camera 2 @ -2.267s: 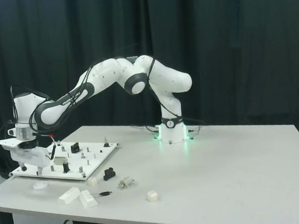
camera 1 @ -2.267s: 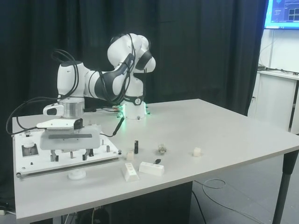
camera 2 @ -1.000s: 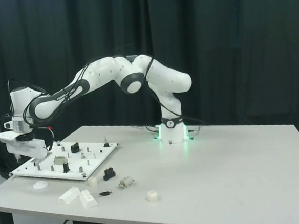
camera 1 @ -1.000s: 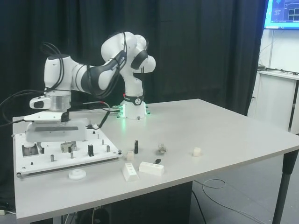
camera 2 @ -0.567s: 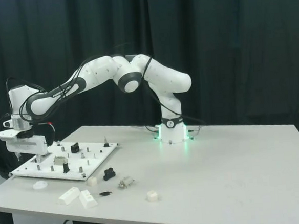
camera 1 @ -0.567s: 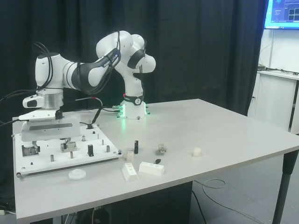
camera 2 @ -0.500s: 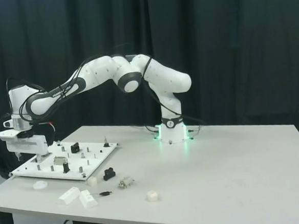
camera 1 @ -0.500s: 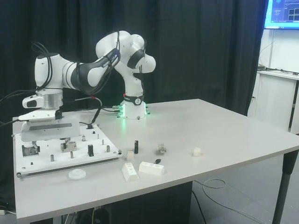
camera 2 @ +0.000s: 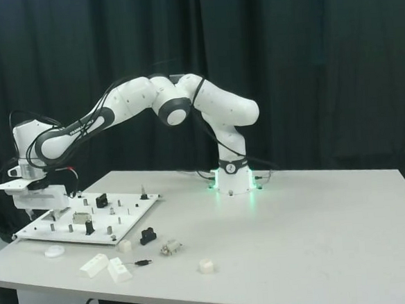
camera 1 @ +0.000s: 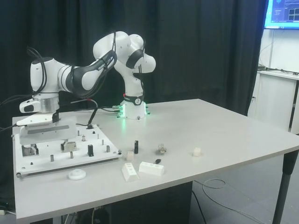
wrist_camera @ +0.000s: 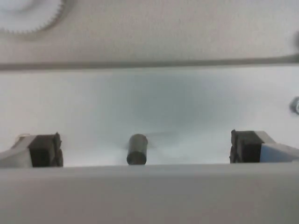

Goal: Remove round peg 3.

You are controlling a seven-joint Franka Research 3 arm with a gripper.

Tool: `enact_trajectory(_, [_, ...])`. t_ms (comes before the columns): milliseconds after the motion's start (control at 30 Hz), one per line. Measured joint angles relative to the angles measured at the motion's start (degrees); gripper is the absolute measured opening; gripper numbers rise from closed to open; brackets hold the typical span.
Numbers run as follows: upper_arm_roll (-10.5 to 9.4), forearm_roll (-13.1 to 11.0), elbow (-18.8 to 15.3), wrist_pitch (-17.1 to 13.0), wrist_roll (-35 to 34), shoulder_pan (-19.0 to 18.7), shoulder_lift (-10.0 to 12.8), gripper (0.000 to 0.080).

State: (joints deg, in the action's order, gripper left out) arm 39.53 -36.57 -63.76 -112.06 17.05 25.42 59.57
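Observation:
In the wrist view a short grey round peg stands upright on the white board. It sits between my two black fingertips, which stand wide apart and do not touch it. My gripper is open and holds nothing. In the first room view the gripper hovers over the far left part of the board. The second room view shows the gripper above the board's left end. The hand hides the peg in both room views.
A white gear lies on the table before the board. Two white blocks, a small black upright part, a small metal part and a white cube lie to the board's right. Other pegs and black parts stand on the board.
The arm has swung from the board's front part toward its far left end, and the hand has risen a little. The fingers hold nothing throughout.

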Motion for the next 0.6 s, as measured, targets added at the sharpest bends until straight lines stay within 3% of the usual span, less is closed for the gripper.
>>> enact_trajectory(600, [-0.43, -0.40, -3.17, -3.23, 0.58, -0.44, 0.06, 0.0800])
